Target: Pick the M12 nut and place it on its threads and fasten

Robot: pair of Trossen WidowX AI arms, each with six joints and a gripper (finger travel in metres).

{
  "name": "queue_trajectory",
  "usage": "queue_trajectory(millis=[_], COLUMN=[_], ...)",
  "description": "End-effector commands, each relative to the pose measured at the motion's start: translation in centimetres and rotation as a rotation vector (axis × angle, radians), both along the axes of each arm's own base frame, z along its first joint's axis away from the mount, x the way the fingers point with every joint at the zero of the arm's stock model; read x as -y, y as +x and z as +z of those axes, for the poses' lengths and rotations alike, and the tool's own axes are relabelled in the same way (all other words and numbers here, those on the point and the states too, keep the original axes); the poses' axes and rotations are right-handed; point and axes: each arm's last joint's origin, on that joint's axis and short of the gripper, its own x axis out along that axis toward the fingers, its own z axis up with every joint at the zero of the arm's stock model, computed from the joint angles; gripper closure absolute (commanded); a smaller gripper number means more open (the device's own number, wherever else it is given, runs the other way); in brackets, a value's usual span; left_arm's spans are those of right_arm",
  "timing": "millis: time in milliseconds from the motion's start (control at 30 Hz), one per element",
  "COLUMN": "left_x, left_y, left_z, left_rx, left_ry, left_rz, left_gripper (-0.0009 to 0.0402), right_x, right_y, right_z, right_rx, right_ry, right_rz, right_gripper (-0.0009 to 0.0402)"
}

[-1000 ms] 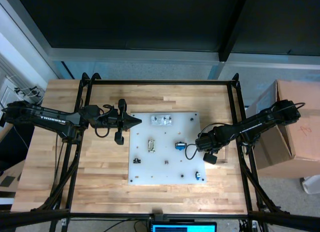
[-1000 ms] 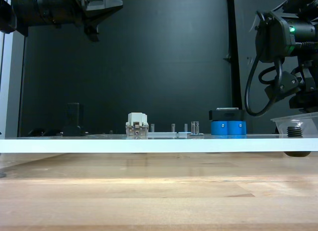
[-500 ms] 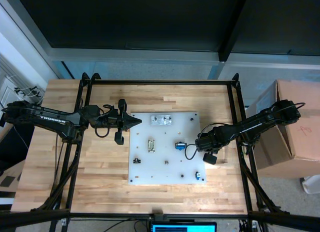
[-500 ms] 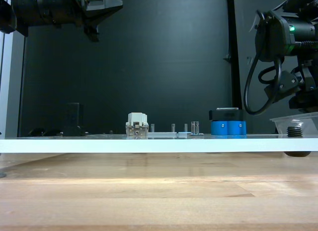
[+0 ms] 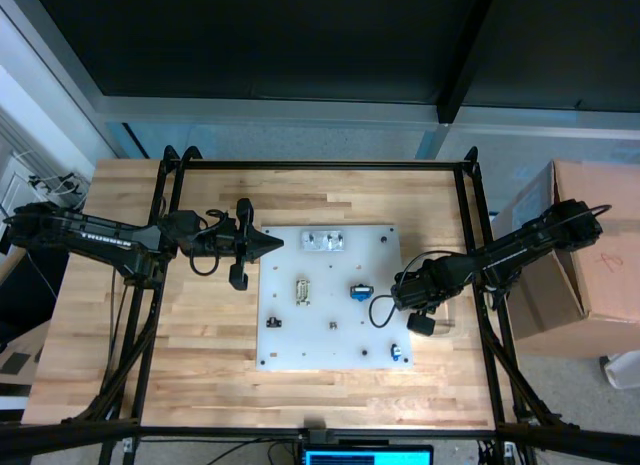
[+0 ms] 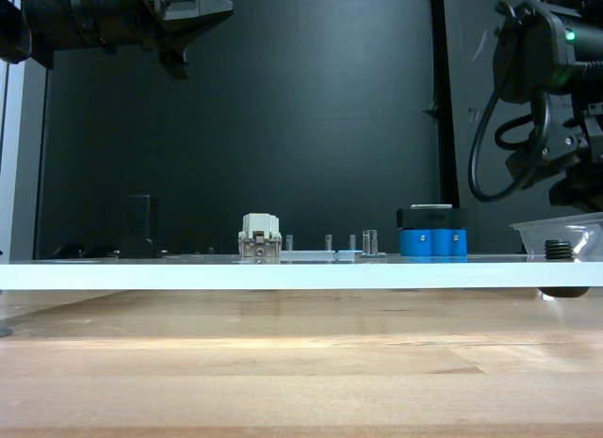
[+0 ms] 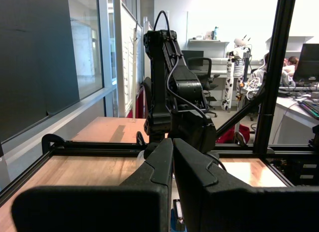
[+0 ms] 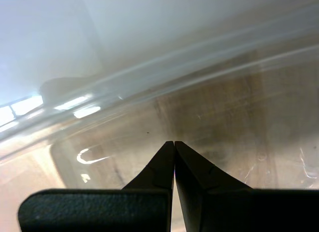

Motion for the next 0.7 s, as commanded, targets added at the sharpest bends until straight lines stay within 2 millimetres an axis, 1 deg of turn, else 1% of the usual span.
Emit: queue_trajectory(millis=[33, 100, 167, 233, 300, 367, 467, 700], left_x=[0.0, 0.0, 0.0, 0.0, 0.0, 0.0, 0.0, 0.0], left_y=[0.0, 0.0, 0.0, 0.0, 0.0, 0.0, 0.0, 0.0], left_z=[0.0, 0.0, 0.0, 0.0, 0.0, 0.0, 0.0, 0.0], left_rx=[0.000, 0.001, 0.001, 0.000, 0.000, 0.001, 0.001, 0.000], left_ry=[0.000, 0.000, 0.000, 0.000, 0.000, 0.000, 0.000, 0.000], left_rz=[0.000, 0.000, 0.000, 0.000, 0.000, 0.000, 0.000, 0.000], left_gripper=[0.0393, 0.0393, 0.0393, 0.0393, 0.0393, 0.0393, 0.0393, 0.0393], right_x=[0.0, 0.0, 0.0, 0.2, 0.4, 0.7, 0.8, 0.9], right_y=[0.1, 0.2, 0.2, 0.1, -0.1, -0.3, -0.7, -1.3], right_z=[0.9, 1.5, 2.3, 3.1, 3.9, 4.6, 5.0, 5.4], right_rx=[0.000, -0.002, -0.013, -0.032, -0.050, -0.048, -0.037, -0.057], right_ry=[-0.013, -0.011, -0.014, -0.019, -0.023, -0.027, -0.005, 0.008], right_rz=[0.000, -0.020, -0.081, -0.192, -0.348, -0.457, -0.609, -0.851], right_gripper=[0.0393, 0.0393, 0.0391, 0.0382, 0.0367, 0.0349, 0.0318, 0.0231])
